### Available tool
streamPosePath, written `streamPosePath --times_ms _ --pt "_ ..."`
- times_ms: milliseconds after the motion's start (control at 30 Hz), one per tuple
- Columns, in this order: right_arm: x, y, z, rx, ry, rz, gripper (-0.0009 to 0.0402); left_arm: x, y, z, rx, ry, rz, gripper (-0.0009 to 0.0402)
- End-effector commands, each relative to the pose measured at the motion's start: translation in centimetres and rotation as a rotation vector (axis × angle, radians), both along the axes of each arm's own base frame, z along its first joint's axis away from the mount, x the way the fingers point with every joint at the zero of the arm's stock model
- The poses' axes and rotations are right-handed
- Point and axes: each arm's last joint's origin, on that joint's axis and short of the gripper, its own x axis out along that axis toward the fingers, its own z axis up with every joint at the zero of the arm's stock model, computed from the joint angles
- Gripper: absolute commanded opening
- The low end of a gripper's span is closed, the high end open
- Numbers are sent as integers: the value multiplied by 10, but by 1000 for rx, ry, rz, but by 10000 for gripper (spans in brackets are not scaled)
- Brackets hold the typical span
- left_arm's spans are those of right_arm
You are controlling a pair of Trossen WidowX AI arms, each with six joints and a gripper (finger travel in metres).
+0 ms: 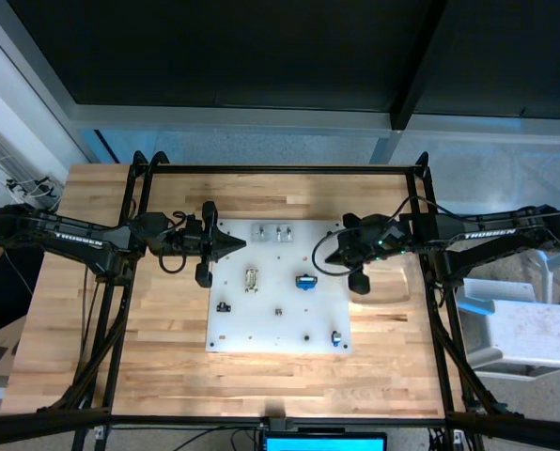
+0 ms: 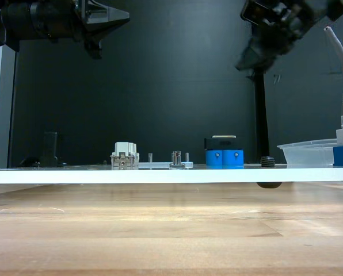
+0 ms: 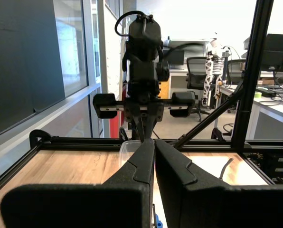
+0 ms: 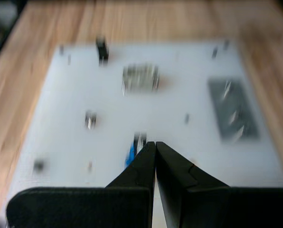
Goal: Remove the rj45 connector and place it in the container
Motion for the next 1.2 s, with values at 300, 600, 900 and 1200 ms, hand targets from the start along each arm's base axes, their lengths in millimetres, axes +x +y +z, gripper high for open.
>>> streamPosePath --times_ms 300,600,900,1200 --pt "-17 15 -8 -18 225 1 0 0 0 0 0 0 0 0" --pt "-24 28 -4 -19 287 -10 0 0 0 0 0 0 0 0" --pt "-31 54 -5 -26 360 -14 0 0 0 0 0 0 0 0" --pt "-36 87 -14 19 403 19 0 0 0 0 0 0 0 0"
